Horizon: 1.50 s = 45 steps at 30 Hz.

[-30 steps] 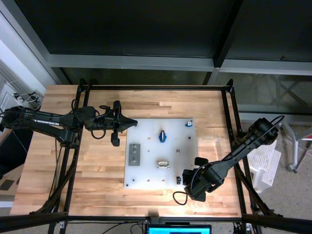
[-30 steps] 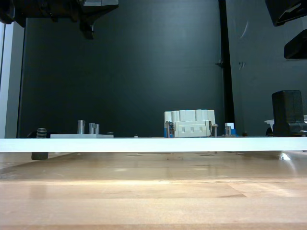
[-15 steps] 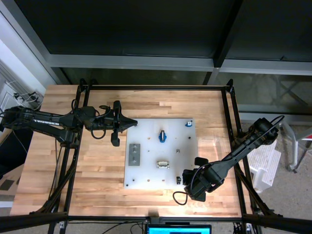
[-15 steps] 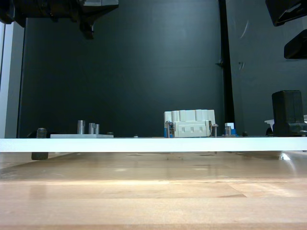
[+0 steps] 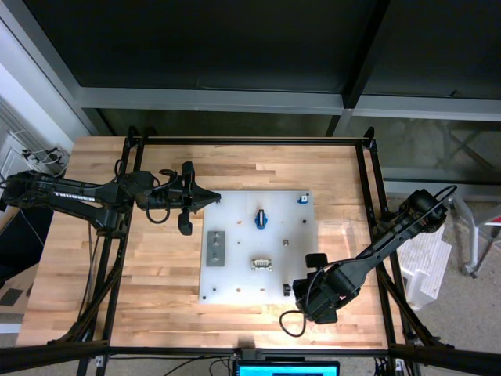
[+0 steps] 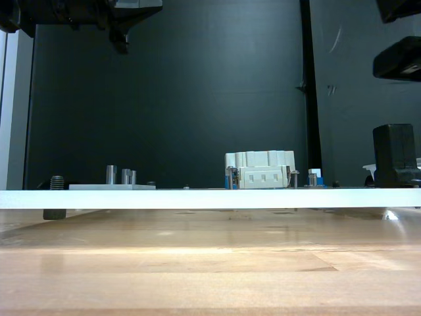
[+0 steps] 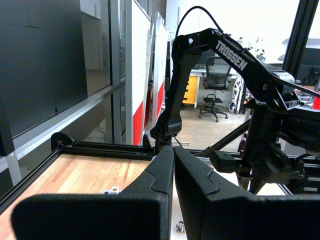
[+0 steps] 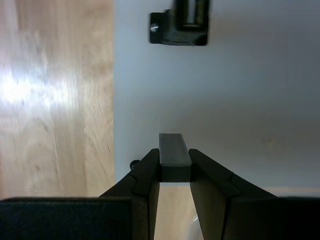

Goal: Pick the 16mm bar and install on taskboard

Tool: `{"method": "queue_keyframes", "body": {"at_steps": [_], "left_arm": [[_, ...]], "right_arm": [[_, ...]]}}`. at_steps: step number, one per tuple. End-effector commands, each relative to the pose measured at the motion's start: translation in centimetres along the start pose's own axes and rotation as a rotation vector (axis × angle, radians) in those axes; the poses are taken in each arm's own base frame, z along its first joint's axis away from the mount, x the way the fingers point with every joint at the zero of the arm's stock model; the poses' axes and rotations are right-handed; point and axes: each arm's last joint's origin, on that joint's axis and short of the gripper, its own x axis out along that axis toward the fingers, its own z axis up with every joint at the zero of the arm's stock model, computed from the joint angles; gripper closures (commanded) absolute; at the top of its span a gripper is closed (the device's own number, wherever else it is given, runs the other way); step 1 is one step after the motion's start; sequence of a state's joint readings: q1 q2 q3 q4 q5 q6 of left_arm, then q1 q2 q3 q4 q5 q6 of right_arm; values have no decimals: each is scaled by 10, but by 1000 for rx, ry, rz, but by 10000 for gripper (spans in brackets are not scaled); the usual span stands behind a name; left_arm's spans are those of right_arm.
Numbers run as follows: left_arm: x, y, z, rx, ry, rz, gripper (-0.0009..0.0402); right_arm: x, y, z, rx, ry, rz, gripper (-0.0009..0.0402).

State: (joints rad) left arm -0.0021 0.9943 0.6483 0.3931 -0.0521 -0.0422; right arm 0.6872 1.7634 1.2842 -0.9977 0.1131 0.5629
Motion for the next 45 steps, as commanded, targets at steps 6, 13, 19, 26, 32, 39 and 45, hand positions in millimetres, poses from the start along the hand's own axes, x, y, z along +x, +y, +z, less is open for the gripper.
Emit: {"method": "queue_keyframes", "body": {"at_steps": [6,13,19,26,32,39,45], "left_arm": [[0,0,0,0,0,0,393],[0,0,0,0,0,0,393],[0,0,0,0,0,0,393],[0,0,0,0,0,0,393],[0,0,0,0,0,0,393],[0,0,0,0,0,0,393],[0,0,0,0,0,0,393]], "right_arm": [[-1,0,0,-206,1,0,385],[-1,0,0,-285,-4,4,385],[-1,0,0,-288,-8,5,385],[-1,0,0,-287,-8,5,385],[-1,1,0,-284,-9,6,385],[-1,1,1,-276,-12,8,385],[-1,1,1,-117,-7,15,385]]}}
